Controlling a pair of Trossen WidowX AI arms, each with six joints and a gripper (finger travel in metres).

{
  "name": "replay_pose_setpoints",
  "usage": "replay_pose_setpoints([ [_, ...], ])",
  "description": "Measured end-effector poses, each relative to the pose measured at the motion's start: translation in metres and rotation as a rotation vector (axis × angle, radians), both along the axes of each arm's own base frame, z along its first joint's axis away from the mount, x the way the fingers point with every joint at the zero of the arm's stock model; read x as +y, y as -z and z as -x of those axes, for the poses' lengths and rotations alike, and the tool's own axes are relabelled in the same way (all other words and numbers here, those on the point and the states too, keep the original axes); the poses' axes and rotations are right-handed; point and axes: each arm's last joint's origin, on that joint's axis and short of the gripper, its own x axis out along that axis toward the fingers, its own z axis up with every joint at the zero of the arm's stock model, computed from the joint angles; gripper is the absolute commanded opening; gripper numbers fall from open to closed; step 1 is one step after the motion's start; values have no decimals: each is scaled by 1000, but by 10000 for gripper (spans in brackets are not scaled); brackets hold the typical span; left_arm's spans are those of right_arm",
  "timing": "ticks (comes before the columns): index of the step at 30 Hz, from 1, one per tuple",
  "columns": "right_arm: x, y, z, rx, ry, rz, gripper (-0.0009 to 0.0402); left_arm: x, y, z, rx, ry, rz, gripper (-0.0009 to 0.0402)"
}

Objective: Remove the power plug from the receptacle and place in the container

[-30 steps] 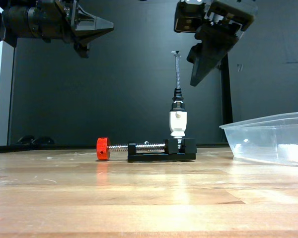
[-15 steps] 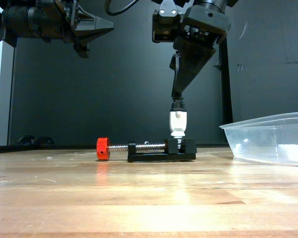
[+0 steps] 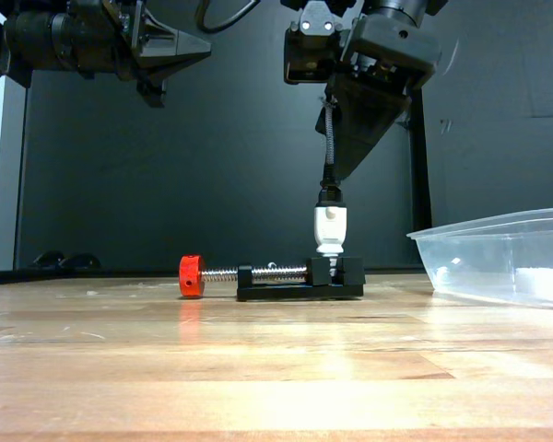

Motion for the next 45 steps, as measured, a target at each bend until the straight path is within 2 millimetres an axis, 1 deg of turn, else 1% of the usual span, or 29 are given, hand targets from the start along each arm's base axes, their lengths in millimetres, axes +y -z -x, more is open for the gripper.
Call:
replay_pose_setpoints([
  [5,1,8,-5,5,-2,1,219,0,0,0,0,0,0,0],
  [11,2,8,-6,-6,-2,-1,183,0,0,0,1,0,0,0],
  [32,2,9,-6,-3,-21,4,-3,0,0,0,1,0,0,0],
  [34,2,9,-5,-4,-21,2,3,0,0,0,0,0,0,0],
  [45,2,6,-4,-10,-20,-3,0,0,0,0,1,0,0,0],
])
